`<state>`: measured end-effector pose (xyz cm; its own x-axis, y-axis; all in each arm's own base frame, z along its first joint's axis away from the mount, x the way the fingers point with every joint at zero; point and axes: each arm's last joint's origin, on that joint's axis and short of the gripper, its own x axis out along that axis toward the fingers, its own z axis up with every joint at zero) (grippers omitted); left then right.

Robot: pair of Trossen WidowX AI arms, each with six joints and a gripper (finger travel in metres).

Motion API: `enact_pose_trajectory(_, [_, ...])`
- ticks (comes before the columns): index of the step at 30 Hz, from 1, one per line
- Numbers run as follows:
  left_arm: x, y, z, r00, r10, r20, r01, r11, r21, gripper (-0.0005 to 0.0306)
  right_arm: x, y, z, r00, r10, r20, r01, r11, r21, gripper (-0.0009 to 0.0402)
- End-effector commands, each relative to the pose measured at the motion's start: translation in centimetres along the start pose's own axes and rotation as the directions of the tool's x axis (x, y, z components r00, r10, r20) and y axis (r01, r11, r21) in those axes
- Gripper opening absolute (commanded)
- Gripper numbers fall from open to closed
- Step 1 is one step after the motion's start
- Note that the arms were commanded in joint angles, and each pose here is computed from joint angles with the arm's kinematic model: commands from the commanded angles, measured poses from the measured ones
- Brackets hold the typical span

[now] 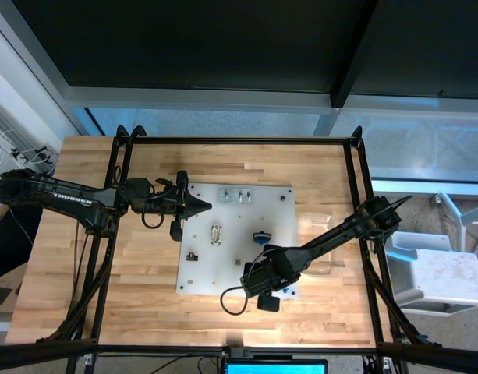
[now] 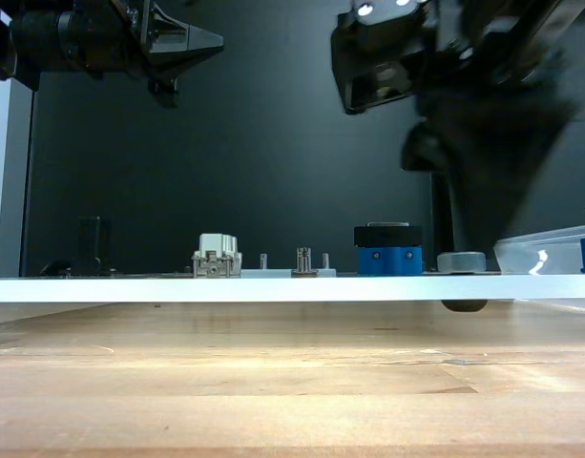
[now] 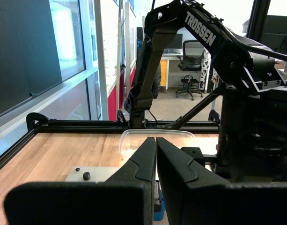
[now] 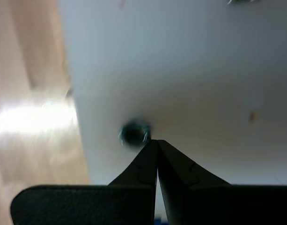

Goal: Pick the M12 fastener and fasten on the M12 threads

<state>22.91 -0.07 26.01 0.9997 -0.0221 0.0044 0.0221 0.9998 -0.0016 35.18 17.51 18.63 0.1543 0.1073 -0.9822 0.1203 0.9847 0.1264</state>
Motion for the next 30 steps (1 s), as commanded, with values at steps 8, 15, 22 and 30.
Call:
enact_pose_trajectory(8, [0.0,0.0,0.0,1.0,0.0,0.0,0.0,1.0,0.0,0.0,-1.0,0.2,-0.4,0.995,0.084,-0.047,-0.084,0.996,-0.004,0.0])
enact_pose_trajectory(15, [0.0,0.0,0.0,1.0,0.0,0.0,0.0,1.0,0.0,0.0,-1.5,0.1,-0.4,0.999,0.053,-0.011,-0.053,0.999,-0.002,0.0])
enact_pose_trajectory(22, [0.0,0.0,0.0,1.0,0.0,0.0,0.0,1.0,0.0,0.0,-1.3,-0.3,-0.1,0.996,-0.062,0.059,0.062,0.998,0.007,0.0])
enact_pose_trajectory(30, [0.0,0.0,0.0,1.0,0.0,0.0,0.0,1.0,0.0,0.0,0.2,-0.5,0.3,0.993,-0.098,0.066,0.097,0.995,0.013,0.0])
